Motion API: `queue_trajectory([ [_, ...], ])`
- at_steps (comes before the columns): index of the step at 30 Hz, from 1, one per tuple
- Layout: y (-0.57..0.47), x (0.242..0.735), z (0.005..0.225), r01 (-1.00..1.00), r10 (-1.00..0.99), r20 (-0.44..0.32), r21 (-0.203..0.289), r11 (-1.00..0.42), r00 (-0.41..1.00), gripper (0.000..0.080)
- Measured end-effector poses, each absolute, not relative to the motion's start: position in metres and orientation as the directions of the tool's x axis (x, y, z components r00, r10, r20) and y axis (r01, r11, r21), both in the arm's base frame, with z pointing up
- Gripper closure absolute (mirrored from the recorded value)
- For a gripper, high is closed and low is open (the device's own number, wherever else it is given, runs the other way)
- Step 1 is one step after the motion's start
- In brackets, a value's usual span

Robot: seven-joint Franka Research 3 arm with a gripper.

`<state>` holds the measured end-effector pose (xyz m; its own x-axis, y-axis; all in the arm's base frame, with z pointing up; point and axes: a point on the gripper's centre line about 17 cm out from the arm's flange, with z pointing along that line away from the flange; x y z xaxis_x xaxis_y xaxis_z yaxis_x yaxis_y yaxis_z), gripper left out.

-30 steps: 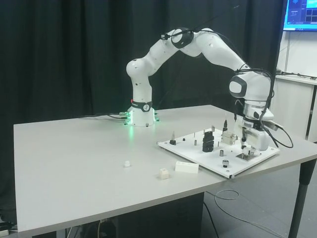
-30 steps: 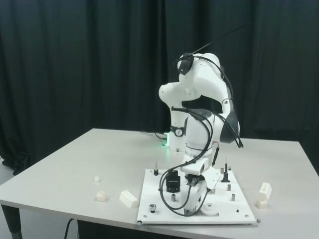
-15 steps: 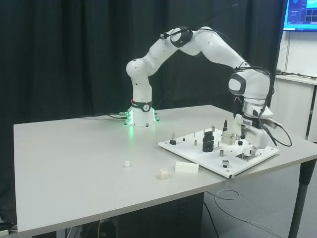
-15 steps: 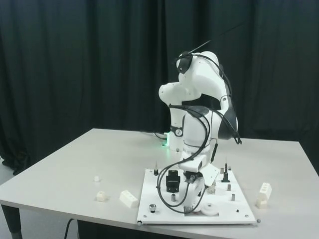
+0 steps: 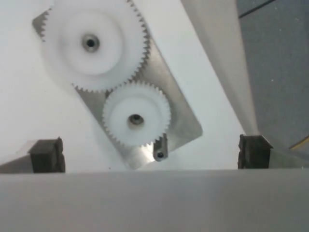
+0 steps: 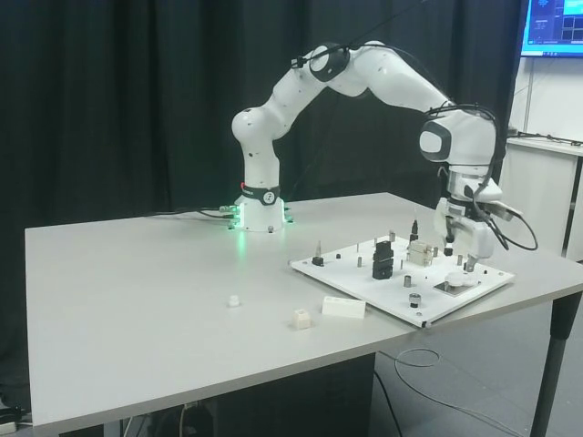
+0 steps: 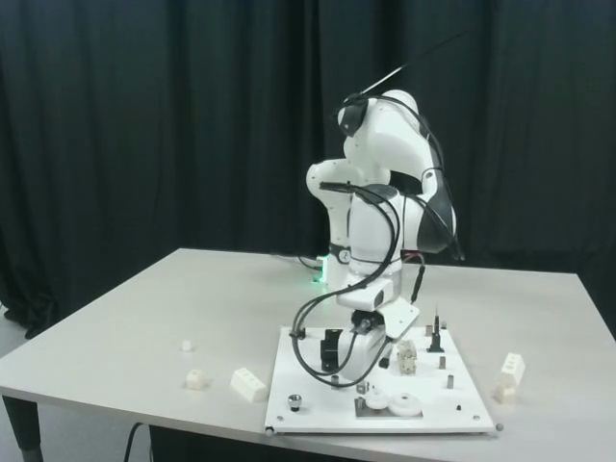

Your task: Insert medium gear.

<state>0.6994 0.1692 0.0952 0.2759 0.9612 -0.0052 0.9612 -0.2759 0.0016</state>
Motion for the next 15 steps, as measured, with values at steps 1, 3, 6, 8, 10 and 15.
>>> queue_trajectory([
  [1,0.1687,0.7003,0.0954,0.961,0.961,-0.004,0.004,-0.277,0.277,0.0003],
  [3,0.1678,0.7018,0.0958,0.961,0.961,-0.003,0.009,-0.278,0.278,0.0003],
  [6,0.1672,0.7044,0.0960,0.960,0.960,-0.001,0.017,-0.279,0.279,0.0003],
  [8,0.1672,0.7058,0.0953,0.960,0.960,0.000,0.022,-0.278,0.278,0.0003],
  [10,0.1671,0.7069,0.0939,0.961,0.962,-0.001,0.026,-0.274,0.275,0.0003],
  [15,0.1659,0.7085,0.0867,0.971,0.972,-0.008,0.033,-0.235,0.235,0.0003],
])
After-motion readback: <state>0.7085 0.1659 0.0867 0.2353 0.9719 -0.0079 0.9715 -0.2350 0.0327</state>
